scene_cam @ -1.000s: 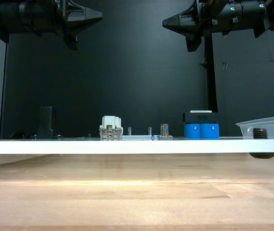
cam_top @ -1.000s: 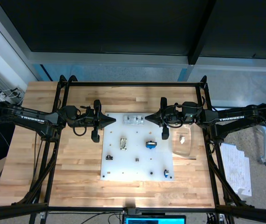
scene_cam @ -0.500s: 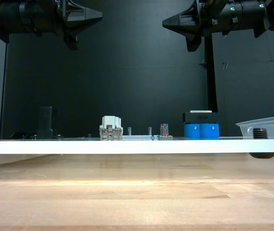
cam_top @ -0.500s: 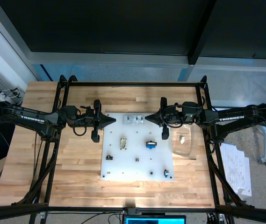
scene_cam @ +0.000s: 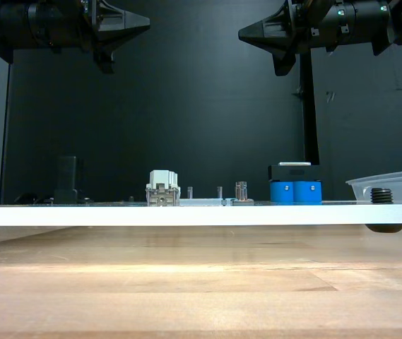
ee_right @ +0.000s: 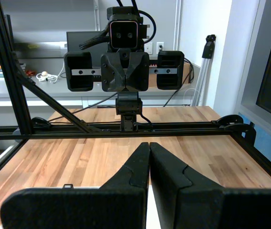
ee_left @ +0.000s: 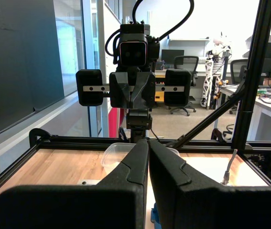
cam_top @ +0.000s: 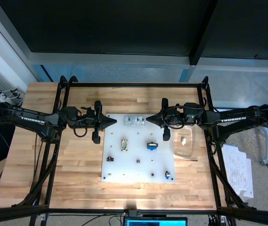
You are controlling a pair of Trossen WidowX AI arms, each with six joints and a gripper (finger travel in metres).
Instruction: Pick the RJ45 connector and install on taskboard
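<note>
Both arms are up in the air, well above the white board [cam_top: 138,155], pointing at each other across its far edge, a bit above the middle of the high view. The left end effector [cam_top: 114,121] sits center-left and the right end effector [cam_top: 148,119] center-right, with a gap between the two tips. In the low view they're in the top corners, the left one [scene_cam: 146,23] and the right one [scene_cam: 241,32], both high over everything on the board.

The wrist cams make it pretty clear: the left end effector [ee_left: 148,141] has its fingers pressed together with nothing between them, and the right end effector [ee_right: 149,144] is the same, closed up and empty.

The clear tray [cam_top: 185,154] sits on the wooden surface [cam_top: 68,160] just beside the board's right edge, right of center in the frame, with the white block [cam_top: 184,140] inside it looking plain pale. The jack [cam_top: 167,175] is at the board's near right corner, lower right of center, blue with a small light bit on top. Honestly I can't tell where the connector is, or whether it's seated in that jack.
</note>
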